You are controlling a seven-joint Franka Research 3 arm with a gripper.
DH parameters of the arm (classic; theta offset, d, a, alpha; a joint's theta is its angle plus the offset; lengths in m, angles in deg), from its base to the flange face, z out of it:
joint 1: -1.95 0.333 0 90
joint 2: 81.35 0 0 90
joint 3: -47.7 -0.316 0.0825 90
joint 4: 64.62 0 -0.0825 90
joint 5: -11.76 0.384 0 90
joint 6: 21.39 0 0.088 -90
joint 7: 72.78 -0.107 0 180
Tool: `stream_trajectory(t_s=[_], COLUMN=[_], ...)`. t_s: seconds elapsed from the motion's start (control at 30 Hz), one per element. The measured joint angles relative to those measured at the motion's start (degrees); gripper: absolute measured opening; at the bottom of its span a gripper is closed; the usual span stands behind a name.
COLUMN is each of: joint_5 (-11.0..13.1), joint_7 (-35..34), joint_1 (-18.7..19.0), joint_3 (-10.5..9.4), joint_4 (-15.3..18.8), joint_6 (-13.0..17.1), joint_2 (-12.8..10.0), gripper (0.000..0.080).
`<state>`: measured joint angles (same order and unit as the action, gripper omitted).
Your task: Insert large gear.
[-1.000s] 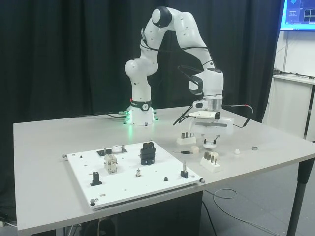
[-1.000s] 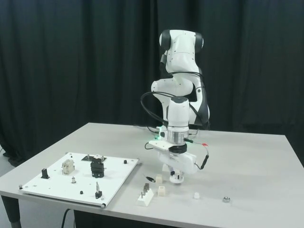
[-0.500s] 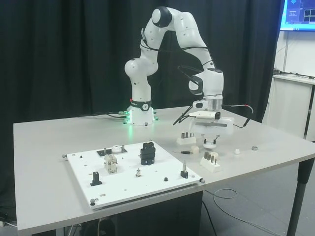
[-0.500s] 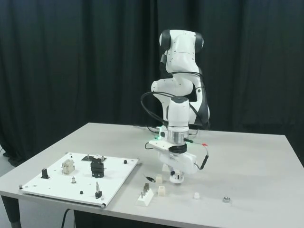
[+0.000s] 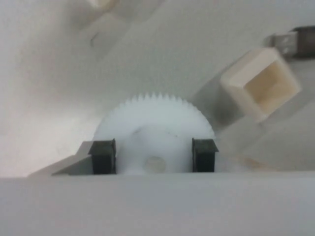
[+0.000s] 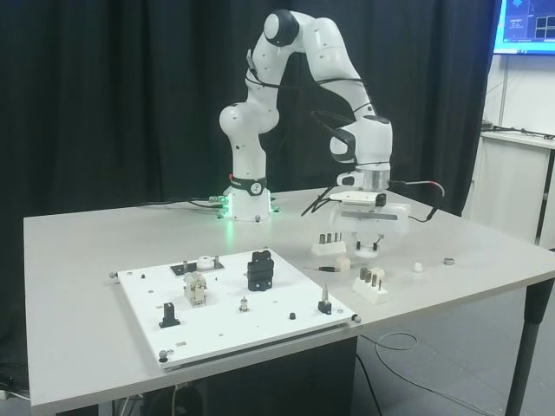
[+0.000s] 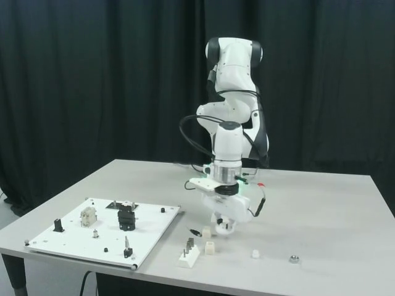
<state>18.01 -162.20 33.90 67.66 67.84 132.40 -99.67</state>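
Note:
The large white gear [image 5: 155, 129] is toothed, with a hub hole in its middle. My gripper [image 5: 154, 156] is shut on it, one black fingertip [image 5: 103, 156] on each side. In the first room view the gripper [image 6: 368, 246] holds the gear [image 6: 368, 249] a little above the grey table, right of the white assembly board [image 6: 260, 325]. The second room view shows the gripper [image 7: 223, 224] with the gear [image 7: 223, 227] tilted, over the table to the right of the board [image 7: 154, 225]. The gear's lower half is hidden by the gripper body in the wrist view.
A small hollow square block [image 5: 261, 88] lies just beside the gear. A white holder with pins [image 6: 371, 283] and another [image 6: 328, 245] stand close by. A small white piece [image 6: 417, 267] and a nut [image 6: 449, 259] lie further right. The board carries several black and white fixtures.
The arm has risen a little and shifted slightly toward the board, carrying the gear up off the table. Nothing else on the table has moved.

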Motion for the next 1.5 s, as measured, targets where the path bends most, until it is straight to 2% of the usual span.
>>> stream_trajectory(t_s=[0.47, 0.83, 1.07, 1.5], joint_5=[-7.9, -13.5, -16.5, -22.0], joint_7=[-2.7, -3.4, -3.4, -2.1], joint_1=[-3.5, -7.6, -10.4, -16.2], joint_3=[1.50, 1.66, 1.66, 1.67], joint_4=[0.0, 0.0, 0.0, -0.1], joint_6=[-7.1, -12.4, -13.4, -13.5], joint_2=[6.2, 10.8, 12.5, 14.5], gripper=[0.0330, 0.0330, 0.0330, 0.0330])
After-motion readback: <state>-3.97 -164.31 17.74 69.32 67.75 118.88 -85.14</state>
